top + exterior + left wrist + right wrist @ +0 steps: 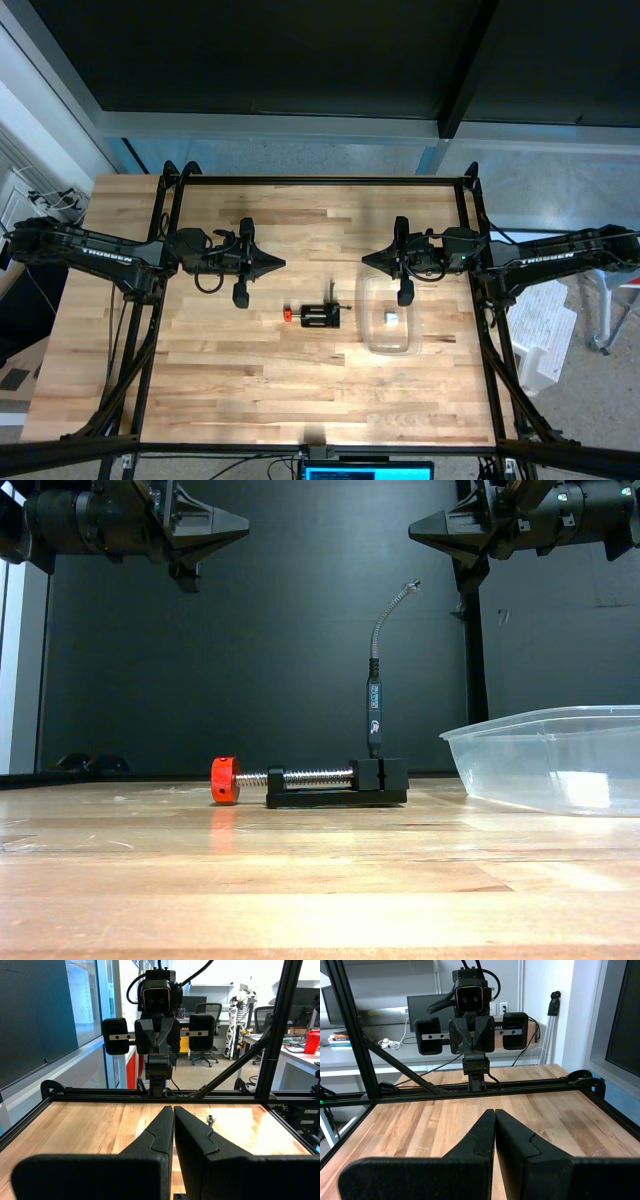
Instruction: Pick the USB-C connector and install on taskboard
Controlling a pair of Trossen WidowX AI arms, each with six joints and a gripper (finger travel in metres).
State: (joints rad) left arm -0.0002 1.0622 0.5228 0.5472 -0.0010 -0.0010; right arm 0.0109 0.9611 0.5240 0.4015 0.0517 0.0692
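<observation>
Pincers are held raised, closed, empty: left gripper (pixel 283 264), right gripper (pixel 364 262). USB-C connector (pixel 373 708) is seen upright at right end of taskboard (pixel 318 316), mid-bench, nearer right gripper.

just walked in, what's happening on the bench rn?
Nothing is being handled. The left gripper and right gripper both hang shut above the table, tips facing each other, holding nothing. Below and between them sits the black fixture with an orange knob, a thin bendy stalk standing up from it. The clear tray to its right holds a small white cube. I can't pick out the USB-C connector.
</observation>
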